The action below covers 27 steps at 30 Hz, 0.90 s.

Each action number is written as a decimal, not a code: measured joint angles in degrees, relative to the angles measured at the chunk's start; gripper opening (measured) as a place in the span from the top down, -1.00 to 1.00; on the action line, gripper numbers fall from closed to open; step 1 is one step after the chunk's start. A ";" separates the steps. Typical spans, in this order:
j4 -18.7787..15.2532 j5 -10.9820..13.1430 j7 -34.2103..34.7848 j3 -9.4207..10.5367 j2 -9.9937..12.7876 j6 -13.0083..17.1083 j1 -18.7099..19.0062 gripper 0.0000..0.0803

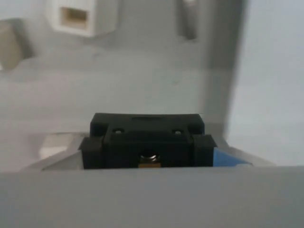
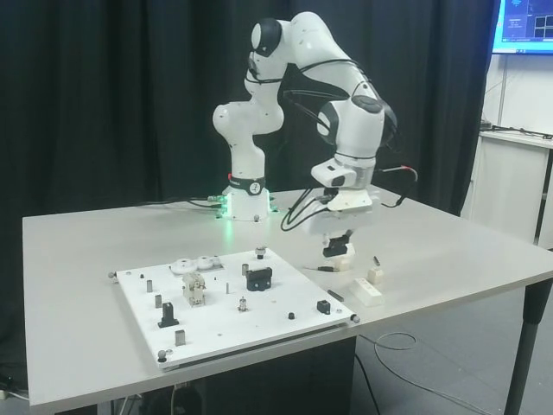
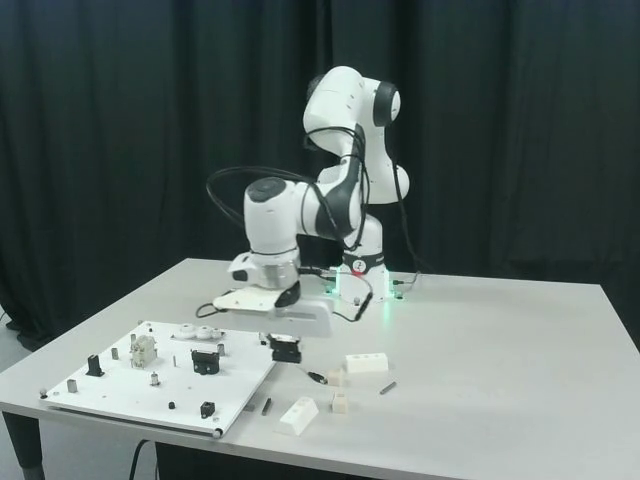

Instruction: Place D-SUB.

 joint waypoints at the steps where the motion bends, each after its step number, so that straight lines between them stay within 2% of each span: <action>1: -0.16 -0.03 0.32 0.12 0.00 0.01 0.30 0.05; 13: -1.58 -0.62 3.36 0.47 -0.01 1.08 3.28 0.05; 27: -3.30 -1.00 5.51 0.57 -0.05 2.53 5.02 0.05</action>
